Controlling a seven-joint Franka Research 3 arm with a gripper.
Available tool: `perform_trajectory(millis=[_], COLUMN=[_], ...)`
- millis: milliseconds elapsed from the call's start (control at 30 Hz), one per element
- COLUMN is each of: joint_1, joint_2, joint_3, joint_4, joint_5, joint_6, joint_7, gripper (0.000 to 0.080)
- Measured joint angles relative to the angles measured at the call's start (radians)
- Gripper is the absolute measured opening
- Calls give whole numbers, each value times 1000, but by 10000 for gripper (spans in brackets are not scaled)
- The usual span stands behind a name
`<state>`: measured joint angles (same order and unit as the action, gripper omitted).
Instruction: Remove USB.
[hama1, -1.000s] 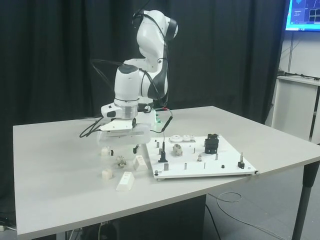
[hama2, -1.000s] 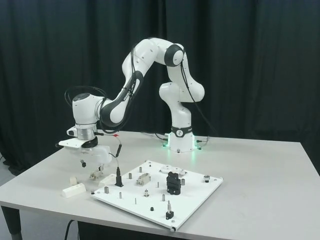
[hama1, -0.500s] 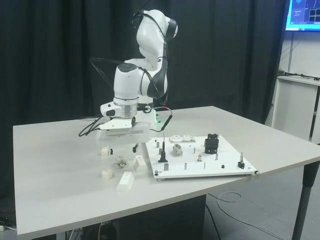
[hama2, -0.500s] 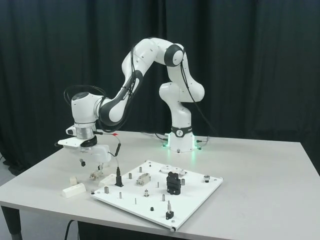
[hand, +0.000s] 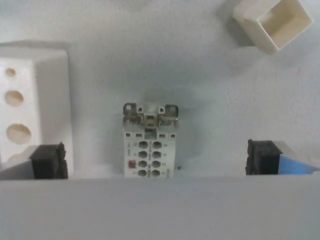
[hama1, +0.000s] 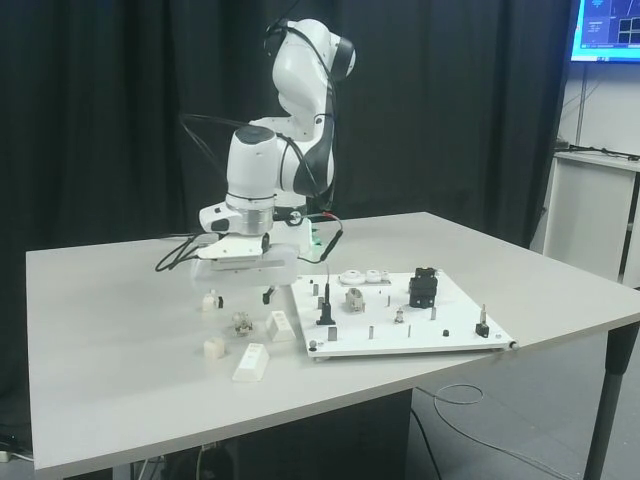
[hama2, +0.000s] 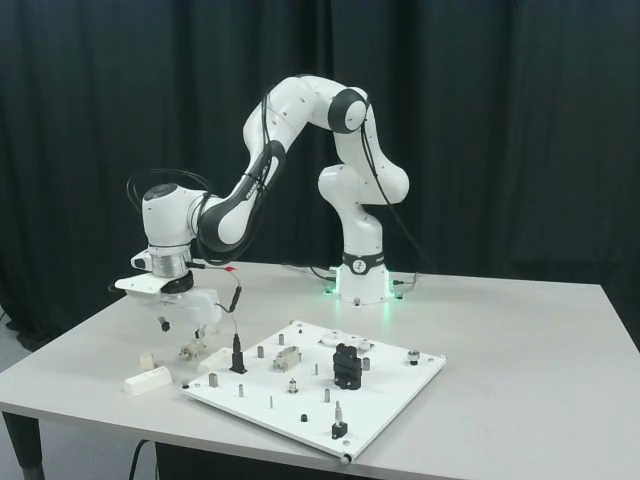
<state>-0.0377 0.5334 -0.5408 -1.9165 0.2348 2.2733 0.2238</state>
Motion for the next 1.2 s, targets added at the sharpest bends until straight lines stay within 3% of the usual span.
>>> perform_trajectory(millis=[200,500,733,1200], joint_1=[0,15,57,187], joint_2=[-2,-24,-51,-107], joint_3=[-8,-6,-2,-2], joint_4=[22,79,119,147], joint_5=[-2,-3,0,-16], joint_6=[-52,-170,-245,-315], joint_7=[32,83,195,472], gripper=[800,800,800,800])
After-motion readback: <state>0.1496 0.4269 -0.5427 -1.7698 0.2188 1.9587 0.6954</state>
